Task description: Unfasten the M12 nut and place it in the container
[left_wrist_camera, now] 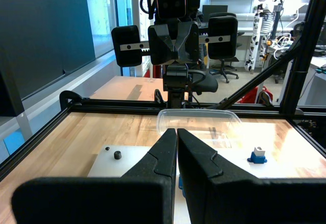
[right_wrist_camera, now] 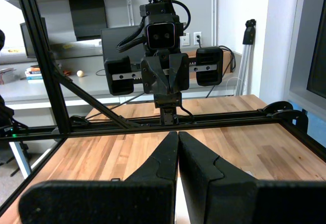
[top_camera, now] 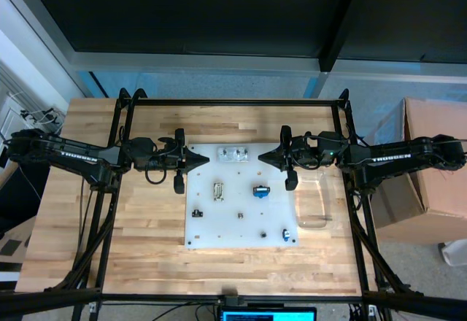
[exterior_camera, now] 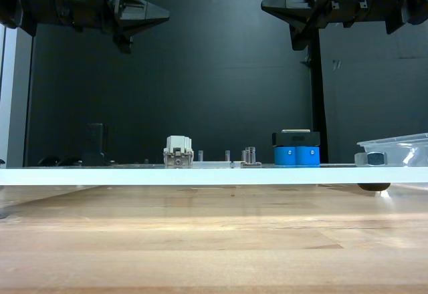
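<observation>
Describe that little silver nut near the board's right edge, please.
The M12 nut is small, silver, seemingly metal. It sits on its stud on the white board, by the near right edge, outside the clear container. Nothing holds it: the left gripper and right gripper hang shut high above the board's far part.

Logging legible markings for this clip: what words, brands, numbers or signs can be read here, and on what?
"TROSSEN": on the left arm, high view.
"TROSSEN": on the right arm, high view.
Nothing else is readable: none on the M12 nut, which sits on its stud, nor on the left gripper or right gripper, both with fingers shut, high over the white board's far half.
</observation>
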